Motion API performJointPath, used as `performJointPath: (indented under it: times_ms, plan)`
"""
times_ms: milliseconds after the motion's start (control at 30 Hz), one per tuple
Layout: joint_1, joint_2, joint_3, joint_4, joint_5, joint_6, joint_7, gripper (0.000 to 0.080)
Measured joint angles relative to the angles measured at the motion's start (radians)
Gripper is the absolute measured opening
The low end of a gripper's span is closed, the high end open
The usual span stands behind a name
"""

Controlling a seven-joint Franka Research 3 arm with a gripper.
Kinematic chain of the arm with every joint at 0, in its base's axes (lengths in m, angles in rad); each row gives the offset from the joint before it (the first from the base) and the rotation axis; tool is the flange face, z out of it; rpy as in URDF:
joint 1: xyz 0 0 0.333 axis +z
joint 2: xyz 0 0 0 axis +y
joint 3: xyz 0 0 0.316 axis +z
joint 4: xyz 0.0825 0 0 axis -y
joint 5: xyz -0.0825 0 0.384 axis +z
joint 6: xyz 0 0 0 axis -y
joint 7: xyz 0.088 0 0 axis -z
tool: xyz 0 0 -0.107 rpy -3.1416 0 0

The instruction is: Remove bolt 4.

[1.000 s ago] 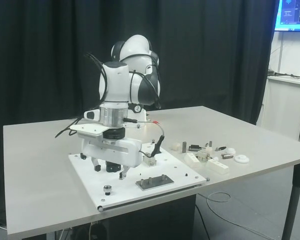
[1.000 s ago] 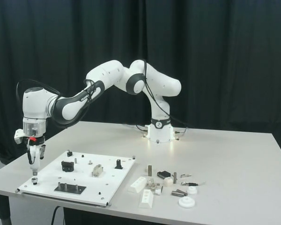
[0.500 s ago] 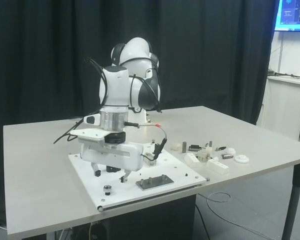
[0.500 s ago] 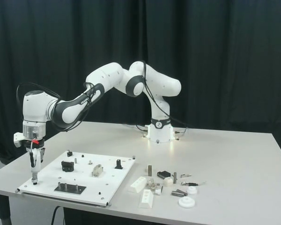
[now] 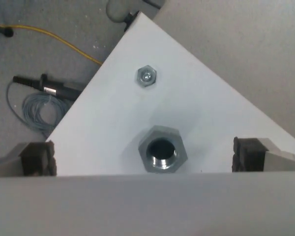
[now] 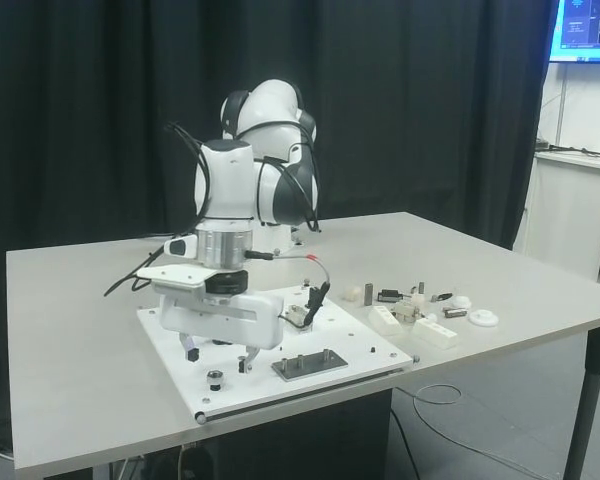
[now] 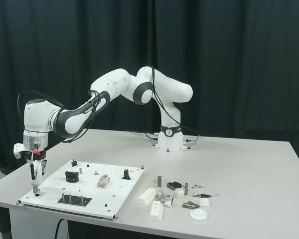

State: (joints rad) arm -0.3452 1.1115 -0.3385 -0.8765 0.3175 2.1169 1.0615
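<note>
A grey hexagonal bolt head with a hollow socket (image 5: pixel 162 155) stands on the white board (image 5: pixel 118 113) near its front corner. It also shows as a small dark stub (image 6: pixel 216 378) (image 7: pixel 37 192) in the room views. My gripper (image 5: pixel 142 156) hangs straight above it, open, with one black fingertip (image 5: pixel 37 158) on each side of the bolt and a wide gap to both. From the room, the gripper (image 6: pixel 217 358) (image 7: pixel 35 185) sits low over the board, its tips about level with the bolt head and not touching it.
A small hex nut (image 5: pixel 146 76) sits at the board's corner. A metal block with two pins (image 6: pixel 310 363) and a black bracket (image 7: pixel 71 176) stand on the board (image 6: pixel 360 325). Several loose parts (image 6: pixel 420 315) lie on the table beside it. Cables (image 5: pixel 34 105) lie on the floor.
The arm has lowered the gripper toward the board, bringing the open fingers down around the bolt. The bolt has not moved.
</note>
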Motion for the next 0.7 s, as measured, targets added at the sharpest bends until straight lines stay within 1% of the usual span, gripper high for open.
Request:
performJointPath:
  times_ms: [400,700]
  plan:
    - [-0.001,0.017,0.0,0.007,0.018,0.024,-0.017,0.08]
    - [-0.004,0.033,0.0,0.021,0.018,0.03,-0.027,0.08]
